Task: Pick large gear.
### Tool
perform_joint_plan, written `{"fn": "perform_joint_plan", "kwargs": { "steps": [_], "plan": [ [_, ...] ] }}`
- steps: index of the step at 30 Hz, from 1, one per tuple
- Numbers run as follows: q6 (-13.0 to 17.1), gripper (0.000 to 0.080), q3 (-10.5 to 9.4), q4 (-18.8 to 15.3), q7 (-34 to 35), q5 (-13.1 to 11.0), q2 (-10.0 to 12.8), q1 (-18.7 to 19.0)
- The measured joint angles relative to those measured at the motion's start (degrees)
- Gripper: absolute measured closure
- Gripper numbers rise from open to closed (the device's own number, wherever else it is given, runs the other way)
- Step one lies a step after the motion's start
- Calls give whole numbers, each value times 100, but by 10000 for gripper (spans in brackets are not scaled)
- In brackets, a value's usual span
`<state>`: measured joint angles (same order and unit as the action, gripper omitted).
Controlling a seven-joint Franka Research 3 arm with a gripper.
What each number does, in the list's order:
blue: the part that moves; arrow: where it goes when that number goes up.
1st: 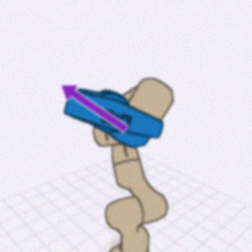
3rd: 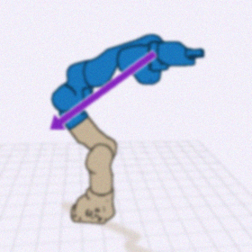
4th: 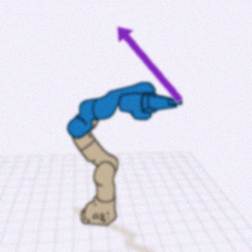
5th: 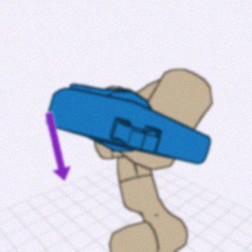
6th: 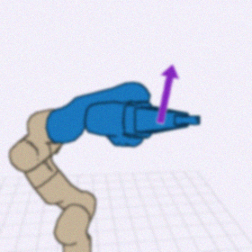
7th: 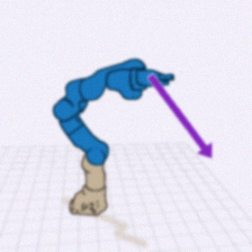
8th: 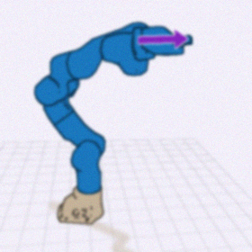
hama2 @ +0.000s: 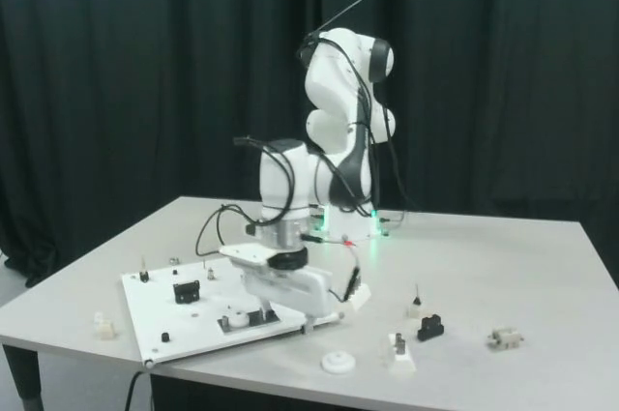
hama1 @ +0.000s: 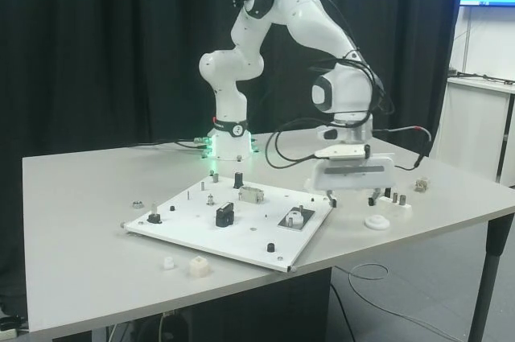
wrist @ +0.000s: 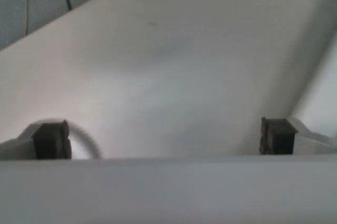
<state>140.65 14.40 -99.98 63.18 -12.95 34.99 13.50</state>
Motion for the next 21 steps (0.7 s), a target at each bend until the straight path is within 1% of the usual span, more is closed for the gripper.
{"fn": "perform_joint_plan", "kwargs": {
  "steps": [7, 14, 21],
  "plan": [
    [170, 3, 0, 135, 0, 15, 221, 227],
    [173, 3, 0, 289, 3, 22, 422, 362],
    [135, 3, 0, 348, 3, 39, 557, 485]
  ]
}}
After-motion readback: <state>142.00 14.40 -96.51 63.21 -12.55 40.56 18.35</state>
